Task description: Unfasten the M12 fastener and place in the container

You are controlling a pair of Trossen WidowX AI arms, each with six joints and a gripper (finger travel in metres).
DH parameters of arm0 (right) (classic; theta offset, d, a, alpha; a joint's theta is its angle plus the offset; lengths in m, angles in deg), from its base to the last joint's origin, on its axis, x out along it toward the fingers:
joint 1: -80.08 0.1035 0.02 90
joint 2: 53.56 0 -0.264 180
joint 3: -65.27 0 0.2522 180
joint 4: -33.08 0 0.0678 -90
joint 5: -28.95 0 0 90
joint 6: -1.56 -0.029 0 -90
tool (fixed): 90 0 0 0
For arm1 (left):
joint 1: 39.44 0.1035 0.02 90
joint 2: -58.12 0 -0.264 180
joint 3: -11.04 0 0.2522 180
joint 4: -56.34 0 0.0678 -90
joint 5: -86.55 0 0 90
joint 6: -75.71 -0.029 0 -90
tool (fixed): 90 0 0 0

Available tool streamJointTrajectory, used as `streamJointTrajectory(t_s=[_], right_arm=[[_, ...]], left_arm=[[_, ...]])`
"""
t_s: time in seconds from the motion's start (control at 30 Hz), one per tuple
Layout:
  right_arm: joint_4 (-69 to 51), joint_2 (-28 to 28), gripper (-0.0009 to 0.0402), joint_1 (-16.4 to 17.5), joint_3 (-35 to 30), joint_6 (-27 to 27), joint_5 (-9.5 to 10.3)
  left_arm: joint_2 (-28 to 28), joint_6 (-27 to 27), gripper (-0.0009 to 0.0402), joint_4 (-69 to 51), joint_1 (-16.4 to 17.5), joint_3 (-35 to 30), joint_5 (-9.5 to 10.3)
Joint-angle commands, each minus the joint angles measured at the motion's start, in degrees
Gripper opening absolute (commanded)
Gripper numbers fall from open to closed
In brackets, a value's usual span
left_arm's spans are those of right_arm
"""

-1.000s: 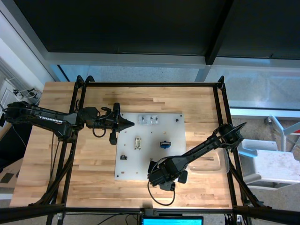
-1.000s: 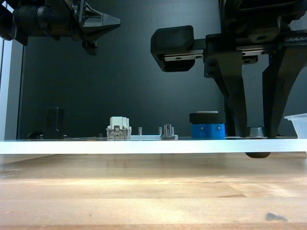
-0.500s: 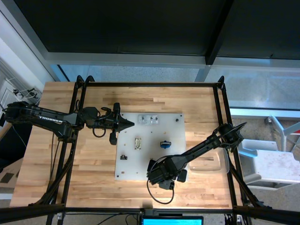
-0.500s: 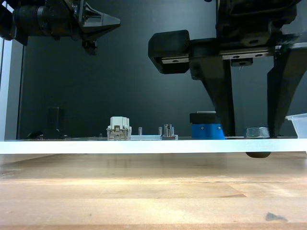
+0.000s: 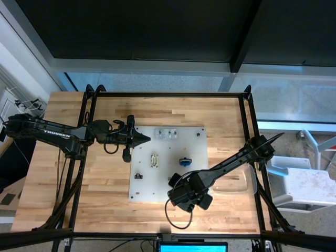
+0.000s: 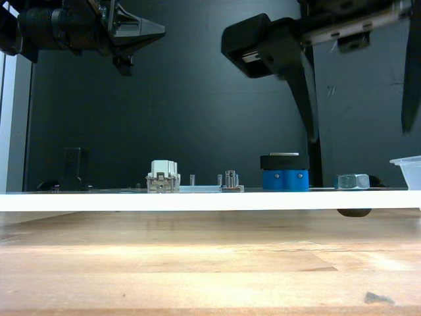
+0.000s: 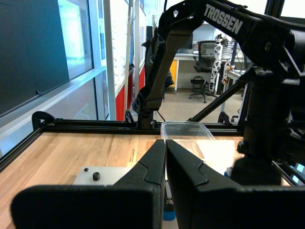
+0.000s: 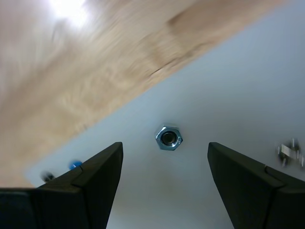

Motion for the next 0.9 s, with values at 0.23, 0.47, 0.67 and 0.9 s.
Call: streamJointTrajectory(t_s=[0.23, 0.47, 0.67, 0.9], right_arm=[[0.1, 2.4, 0.0166, 0.3, 0.0, -38.8, -0.15], [0.8, 2.3, 0.006, 1.2, 0.0, -50.3, -0.13], [2.3, 2.3, 0.0006, 1.4, 1.1, -52.2, 2.43], [8.6, 2.3, 0.0, 1.4, 6.2, -53.6, 5.29]], left_arm=[[0.0, 0.0, 0.0, 0.0, 0.0, 0.0, 0.0], [0.0, 0.0, 0.0, 0.0, 0.0, 0.0, 0.0], [0.0, 0.0, 0.0, 0.0, 0.0, 0.0, 0.0], [0.0, 0.0, 0.0, 0.0, 0.0, 0.0, 0.0]])
